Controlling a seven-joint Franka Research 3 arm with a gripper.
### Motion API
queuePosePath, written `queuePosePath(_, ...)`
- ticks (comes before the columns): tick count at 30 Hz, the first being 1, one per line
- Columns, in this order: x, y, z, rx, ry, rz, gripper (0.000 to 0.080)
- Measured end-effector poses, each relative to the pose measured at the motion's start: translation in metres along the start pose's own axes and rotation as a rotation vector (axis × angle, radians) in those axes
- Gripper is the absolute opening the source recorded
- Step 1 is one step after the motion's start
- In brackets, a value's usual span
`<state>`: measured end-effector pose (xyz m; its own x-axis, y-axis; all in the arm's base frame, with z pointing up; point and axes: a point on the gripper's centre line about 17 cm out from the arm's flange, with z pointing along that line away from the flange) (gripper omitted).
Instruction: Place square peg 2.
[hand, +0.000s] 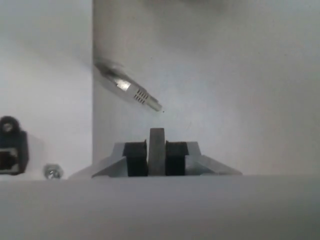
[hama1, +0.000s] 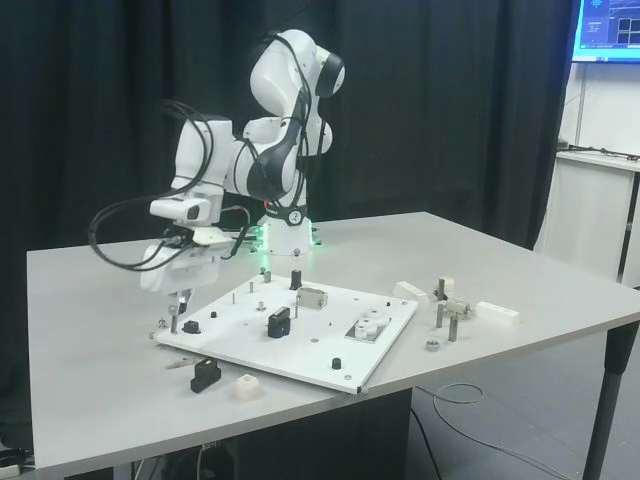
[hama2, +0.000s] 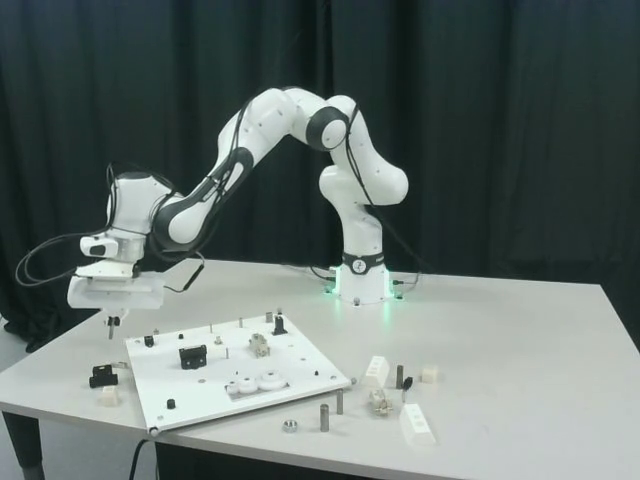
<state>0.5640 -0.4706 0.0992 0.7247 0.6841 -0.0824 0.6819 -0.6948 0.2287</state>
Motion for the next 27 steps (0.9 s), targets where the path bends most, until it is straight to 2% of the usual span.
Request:
queuePosePath(11,-0.005,0.001,0.025,0.065,0.014,0.005,0.0075)
queuePosePath(27,-0.009,-0.004,0.048,0.123,0.027,-0.022,0.0075)
